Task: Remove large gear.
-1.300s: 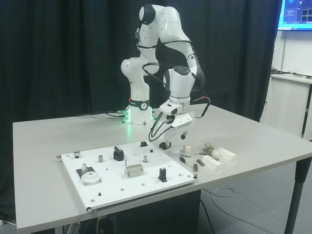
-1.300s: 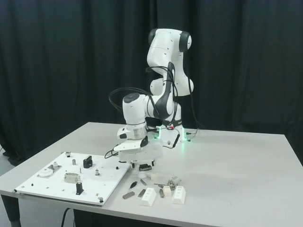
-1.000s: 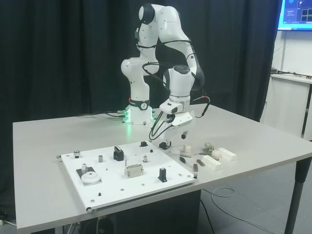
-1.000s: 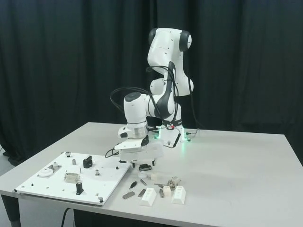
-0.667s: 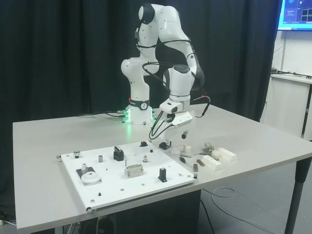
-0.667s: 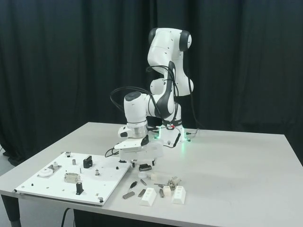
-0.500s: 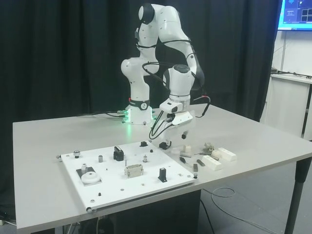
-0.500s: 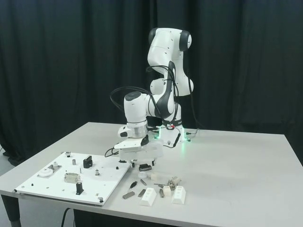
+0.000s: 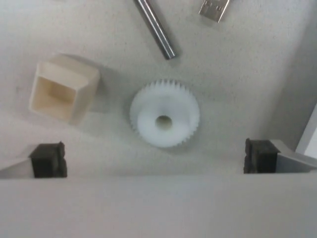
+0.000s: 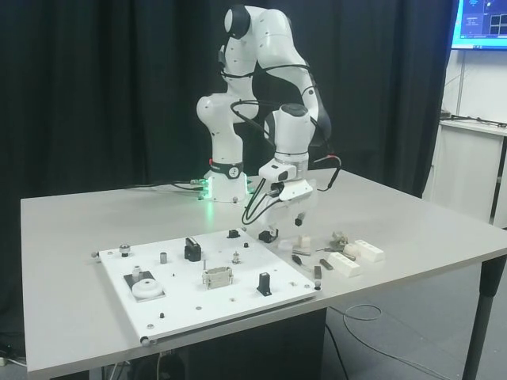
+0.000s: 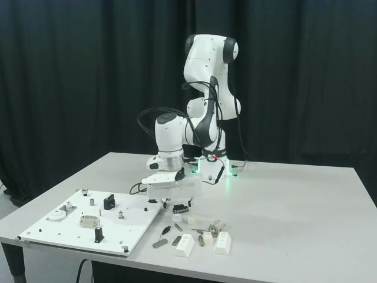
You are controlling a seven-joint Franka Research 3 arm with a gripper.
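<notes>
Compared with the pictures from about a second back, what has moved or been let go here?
The gripper has risen straight up off the grey table, open, leaving the white gear lying free below it. The white board and the loose parts beside it stayed put.

Black curtain [image 11: 88, 76] backs the whole scene; grey table [image 10: 71, 229] in front; white cabinet [image 10: 467, 162] at 3 o'clock.

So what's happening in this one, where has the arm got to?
The white Franka arm's gripper hangs open above a white gear that lies flat on the grey table, off the white board. Neither finger touches the gear. Beside it sit a small open white box, a metal pin and a USB plug.
</notes>
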